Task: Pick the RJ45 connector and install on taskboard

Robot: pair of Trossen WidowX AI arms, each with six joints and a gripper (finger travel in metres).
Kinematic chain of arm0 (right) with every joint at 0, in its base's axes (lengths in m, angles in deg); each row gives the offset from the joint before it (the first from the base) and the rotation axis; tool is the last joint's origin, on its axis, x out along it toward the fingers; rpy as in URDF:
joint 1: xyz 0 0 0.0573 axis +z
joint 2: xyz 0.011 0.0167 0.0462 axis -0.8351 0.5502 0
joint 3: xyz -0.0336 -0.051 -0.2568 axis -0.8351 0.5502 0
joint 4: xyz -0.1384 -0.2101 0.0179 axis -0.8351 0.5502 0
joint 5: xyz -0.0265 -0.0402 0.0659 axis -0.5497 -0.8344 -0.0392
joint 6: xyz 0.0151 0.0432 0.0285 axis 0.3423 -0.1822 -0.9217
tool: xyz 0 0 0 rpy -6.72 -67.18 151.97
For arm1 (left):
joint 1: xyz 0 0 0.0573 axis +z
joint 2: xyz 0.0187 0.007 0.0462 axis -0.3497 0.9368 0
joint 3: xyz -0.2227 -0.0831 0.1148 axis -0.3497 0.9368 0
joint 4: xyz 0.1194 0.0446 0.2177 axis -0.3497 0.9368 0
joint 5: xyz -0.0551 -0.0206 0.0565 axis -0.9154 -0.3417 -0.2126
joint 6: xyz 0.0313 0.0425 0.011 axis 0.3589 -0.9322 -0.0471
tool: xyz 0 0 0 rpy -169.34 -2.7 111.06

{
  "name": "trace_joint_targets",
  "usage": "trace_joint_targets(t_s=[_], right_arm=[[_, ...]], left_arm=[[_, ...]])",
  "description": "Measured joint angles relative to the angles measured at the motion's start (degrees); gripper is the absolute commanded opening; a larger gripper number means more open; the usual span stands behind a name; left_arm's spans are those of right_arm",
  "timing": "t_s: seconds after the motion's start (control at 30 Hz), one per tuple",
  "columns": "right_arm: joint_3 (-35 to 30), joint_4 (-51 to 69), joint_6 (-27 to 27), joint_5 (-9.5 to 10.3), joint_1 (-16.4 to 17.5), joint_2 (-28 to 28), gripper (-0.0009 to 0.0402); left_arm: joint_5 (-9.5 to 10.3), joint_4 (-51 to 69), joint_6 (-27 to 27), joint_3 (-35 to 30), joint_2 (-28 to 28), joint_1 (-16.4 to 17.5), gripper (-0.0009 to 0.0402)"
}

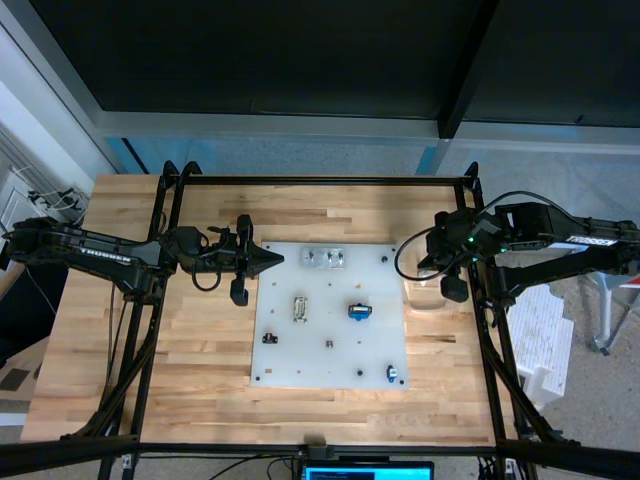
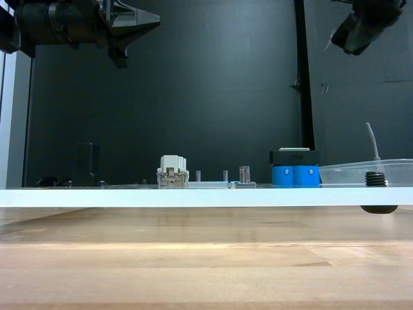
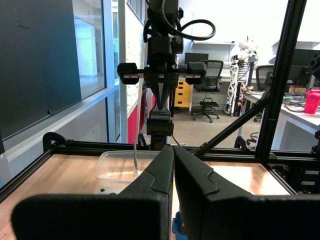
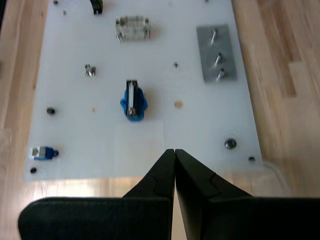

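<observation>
1. The right gripper (image 1: 453,288) hangs high over the clear tray (image 1: 412,300), just beside the right edge of the taskboard (image 1: 330,352). Its fingers are pressed together on nothing. The left gripper (image 1: 277,261) hovers high at the board's left edge, likewise closed and empty.
2. The RJ45 connector cannot be made out for certain. It is judged to lie in the tray, where a thin whitish stalk (image 3: 135,159) stands up. A translucent plug in a translucent tray is hard to aim at — the descent could land beside it.
3. If the fingers go down without spreading first, they would shove or tip the plug rather than straddle it.
4. The tray wall sits close to where the fingers must reach. A finger catching the rim could drag or tilt the tray and scatter what is in it.
5. So small a plug may twist as the fingers close. Gripped askew, it would jam at the socket mouth instead of seating.
6. Which fitting receives it is uncertain. The small blue fitting (image 4: 44,151) near the board's corner looks a likely socket — mistaking the larger blue fitting (image 4: 133,102) or the silver block (image 4: 216,53) for it would waste the placement.
7. Pressing hard on a misaligned plug could bend it or shift the board.
</observation>
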Motion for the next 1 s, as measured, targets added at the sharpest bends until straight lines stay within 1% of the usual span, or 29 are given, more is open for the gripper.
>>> trace_joint_targets(t_s=[0.13,0.23,0.33,0.5,0.8,0.9,1.0], right_arm=[[0.0,3.63,1.16,2.25,-0.02,0.0,0.0],[0.0,6.08,2.97,2.4,-0.02,-0.09,0.0],[0.0,8.26,5.77,2.43,-1.16,-0.57,0.0],[0.0,12.02,10.6,2.4,-5.73,-0.98,0.0],[0.0,17.7,23.23,2.38,-16.11,-1.03,0.0],[0.02,18.36,26.93,2.38,-18.75,-1.01,0.0],[0.35,18.38,29.29,2.38,-20.92,-0.94,0.0]], left_arm=[[-0.02,0.0,0.0,0.0,0.0,0.0,0.0],[0.0,0.0,0.0,0.02,0.0,0.0,0.0],[-0.02,0.0,0.0,0.02,0.0,0.0,0.0],[-0.02,0.0,0.0,0.02,0.0,0.0,0.0],[0.0,0.0,0.0,0.0,0.0,0.0,0.0],[0.0,0.0,-0.02,0.0,0.0,0.0,0.0],[-0.02,0.0,0.0,0.0,0.0,0.0,0.0]])
